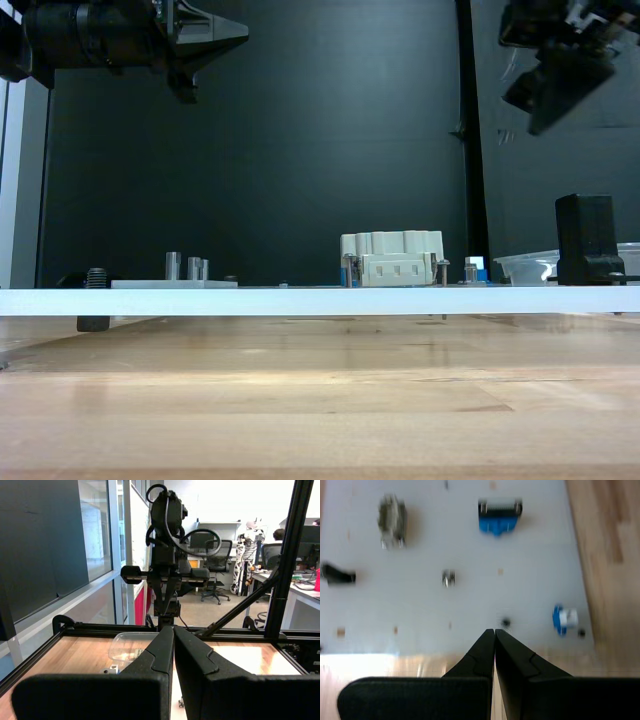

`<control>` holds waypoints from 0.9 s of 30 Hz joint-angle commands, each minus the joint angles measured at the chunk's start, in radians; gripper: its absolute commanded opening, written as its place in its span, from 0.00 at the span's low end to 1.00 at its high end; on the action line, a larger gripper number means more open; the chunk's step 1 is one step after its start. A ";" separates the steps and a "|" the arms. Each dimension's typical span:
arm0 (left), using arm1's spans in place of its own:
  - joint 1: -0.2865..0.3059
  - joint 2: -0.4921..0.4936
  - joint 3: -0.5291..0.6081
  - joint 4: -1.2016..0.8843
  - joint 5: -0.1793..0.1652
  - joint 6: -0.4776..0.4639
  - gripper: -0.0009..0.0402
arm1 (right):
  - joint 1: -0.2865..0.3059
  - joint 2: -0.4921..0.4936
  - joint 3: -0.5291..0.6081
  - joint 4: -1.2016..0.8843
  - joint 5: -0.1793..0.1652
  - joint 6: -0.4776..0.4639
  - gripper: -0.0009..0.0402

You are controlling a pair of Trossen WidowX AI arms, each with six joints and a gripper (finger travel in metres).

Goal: Pick the HAN10E connector and install on the hub

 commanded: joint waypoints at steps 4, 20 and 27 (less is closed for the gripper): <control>0.000 0.000 0.000 0.000 0.000 0.000 0.02 | 0.000 0.001 0.000 -0.134 -0.002 0.015 0.02; 0.000 0.000 0.000 0.000 0.000 0.000 0.02 | 0.000 0.016 -0.002 -0.268 0.003 0.031 0.33; 0.000 0.000 0.000 0.000 0.000 0.000 0.02 | 0.000 0.038 -0.003 -0.268 0.003 0.021 0.50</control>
